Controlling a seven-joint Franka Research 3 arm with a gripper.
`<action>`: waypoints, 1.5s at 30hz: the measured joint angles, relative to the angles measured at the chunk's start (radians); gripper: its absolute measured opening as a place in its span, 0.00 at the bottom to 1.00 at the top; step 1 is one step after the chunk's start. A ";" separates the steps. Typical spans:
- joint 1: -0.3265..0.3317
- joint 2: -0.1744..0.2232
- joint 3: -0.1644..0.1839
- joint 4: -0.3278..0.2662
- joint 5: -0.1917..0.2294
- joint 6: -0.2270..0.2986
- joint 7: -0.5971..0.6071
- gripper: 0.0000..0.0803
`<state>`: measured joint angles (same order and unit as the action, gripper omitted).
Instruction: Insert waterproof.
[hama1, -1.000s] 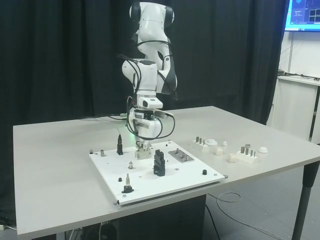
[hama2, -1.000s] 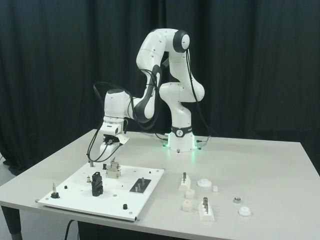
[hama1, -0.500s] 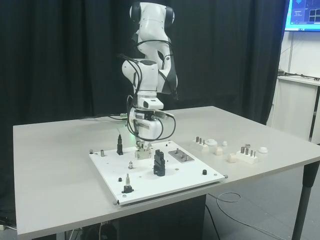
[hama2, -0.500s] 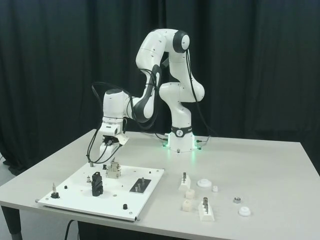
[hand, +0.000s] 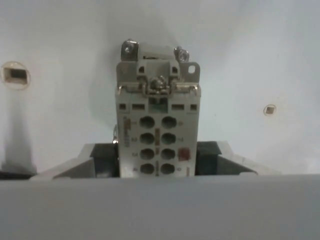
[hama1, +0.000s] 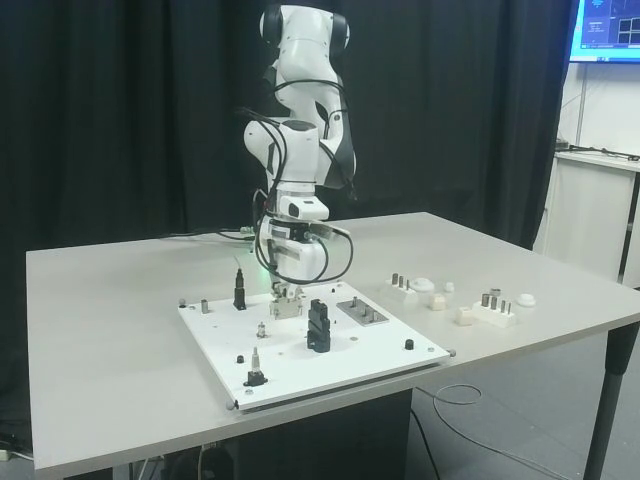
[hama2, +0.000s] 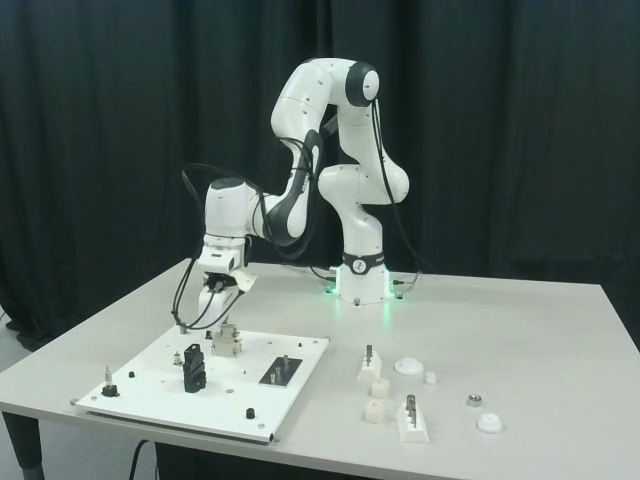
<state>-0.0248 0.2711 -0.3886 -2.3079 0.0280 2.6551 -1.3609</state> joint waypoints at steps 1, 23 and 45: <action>0.000 0.001 0.000 0.001 -0.001 0.000 0.002 0.40; 0.000 0.012 -0.013 0.020 -0.001 -0.022 0.024 0.40; 0.015 0.011 -0.013 0.022 -0.001 -0.036 0.039 0.40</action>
<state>-0.0096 0.2822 -0.4015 -2.2860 0.0269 2.6195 -1.3217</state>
